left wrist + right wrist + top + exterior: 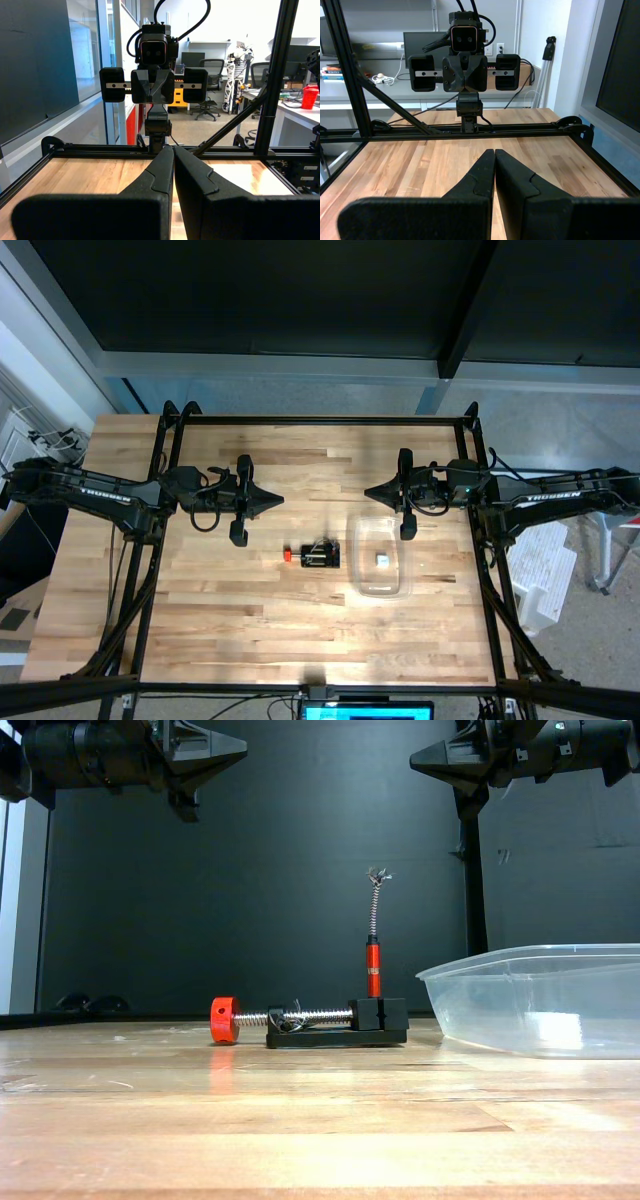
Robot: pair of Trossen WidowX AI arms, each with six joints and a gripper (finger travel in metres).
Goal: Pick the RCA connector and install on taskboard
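Left end effector (278, 500) parked high over the desk (200, 640) toward the left edge, fingers pressed together on nothing. Right end effector (368, 492) likewise high toward the right edge, fingers closed and empty, well apart from the work.

Connector (372, 970) upright on the black vise (340, 1025) near the desk's middle, held by no end effector. Braided cable (375, 910) rising straight from it to a frayed end. Red knob (224, 1020) pointing toward the left edge. Clear tray (520, 965) just beside the vise on the right-edge side, holding only the white block (382, 560), with no cable coming out.

Reads as installation done, leaving checking and standing clear as the step in hand. To do that well:

- Judge the seating from the level view, looking for a plumb red body and no lean in the cable.
- Cannot tell whether pressed fully home, with the joint low against the vise's block and too small to read.
- Hold both arms high and level, away from the tall cable: springy by the look of it, apt to tug the connector sideways at a touch.
- For any further press, take the red body below the cable with the right end effector and push straight down, never sideways.
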